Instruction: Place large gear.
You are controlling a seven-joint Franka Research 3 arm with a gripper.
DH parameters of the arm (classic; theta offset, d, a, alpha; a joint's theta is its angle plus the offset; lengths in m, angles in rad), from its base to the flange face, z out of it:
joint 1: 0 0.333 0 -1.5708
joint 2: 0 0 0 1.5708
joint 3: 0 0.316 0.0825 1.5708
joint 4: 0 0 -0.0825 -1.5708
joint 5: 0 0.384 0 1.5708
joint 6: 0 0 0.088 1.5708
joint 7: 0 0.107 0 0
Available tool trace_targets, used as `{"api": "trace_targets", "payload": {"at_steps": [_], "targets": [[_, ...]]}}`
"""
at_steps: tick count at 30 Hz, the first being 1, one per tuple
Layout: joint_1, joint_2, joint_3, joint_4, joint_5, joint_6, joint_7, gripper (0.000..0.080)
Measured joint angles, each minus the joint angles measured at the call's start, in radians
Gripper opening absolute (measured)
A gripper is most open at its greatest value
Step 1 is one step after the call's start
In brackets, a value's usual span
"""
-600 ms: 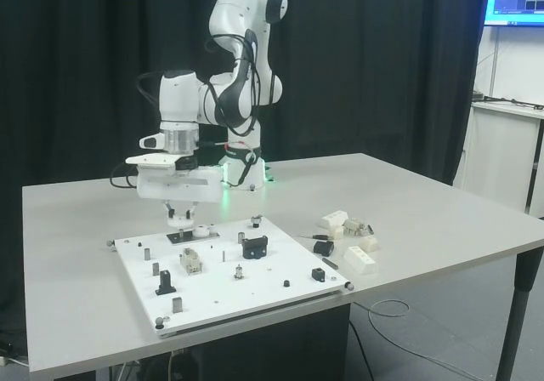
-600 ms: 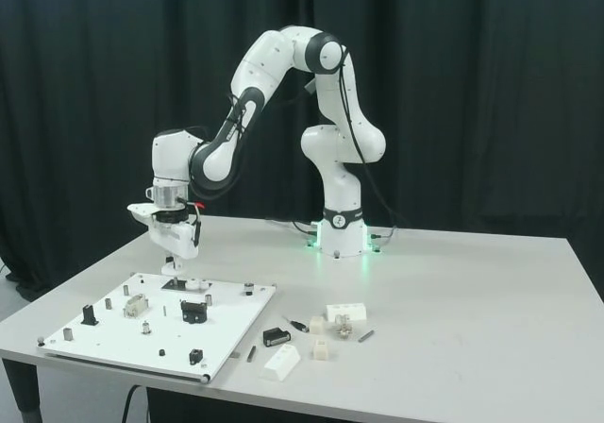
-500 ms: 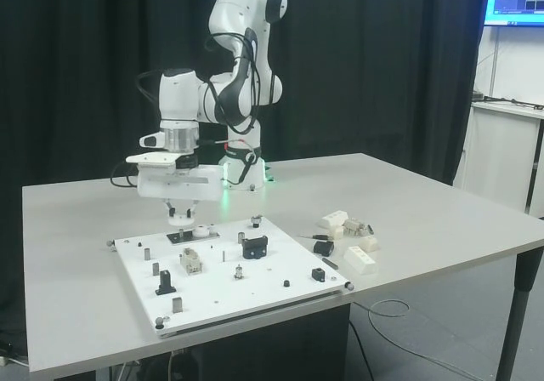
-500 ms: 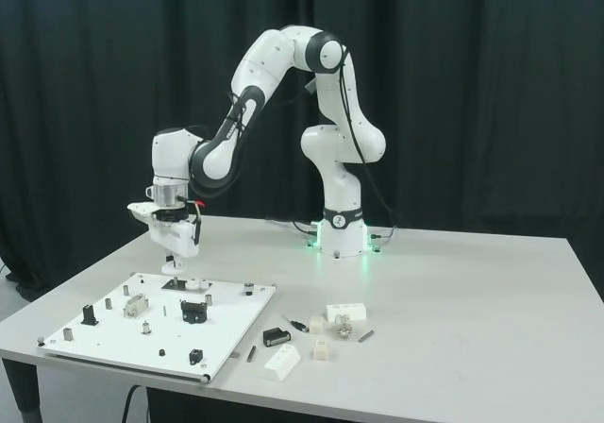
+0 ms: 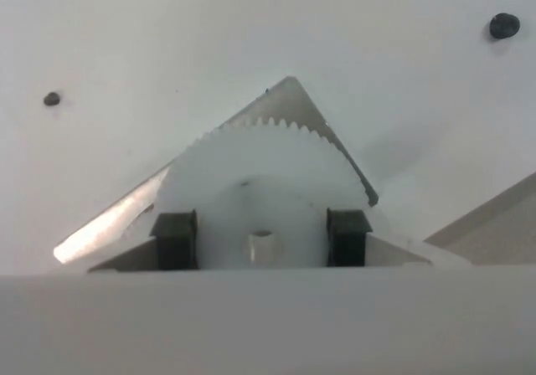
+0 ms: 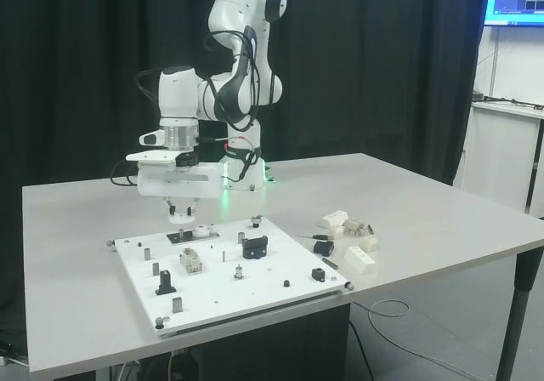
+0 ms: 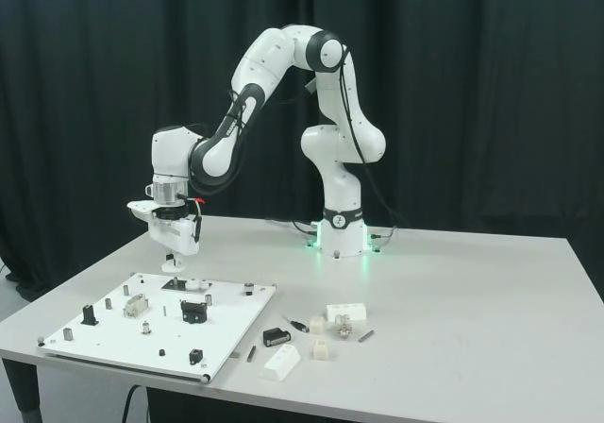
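- Gear first: the large white toothed wheel sits pinched between my two black fingertips, one on each side of its hub, so my pincer is closed on it and nearly as narrow as the hub.
- Gear and pincer hang above the far edge of the white board, over a grey metal plate that I take to be its seat, not touching it.
- To do this well I should line the gear's centre bore up over the peg on that plate, come straight down without tilt, and let go only once the wheel sits flat; a skewed descent would, I think, jam the bore on the peg.
- A smaller white gear lies on the board just beside the plate; the teeth may need a slight turn to mesh with it.
- Counts: one arm, one board, one gear in my grip, one small gear on the board.
- Loose on the grey table beside the board lie white blocks, about four, though from here I cannot count them surely.
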Motion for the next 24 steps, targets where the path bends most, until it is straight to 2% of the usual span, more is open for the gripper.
{"api": "trace_targets", "payload": {"at_steps": [24], "targets": [[0.001,0.001,-0.001,0.0,0.0,-0.001,-0.016,0.0329]]}}
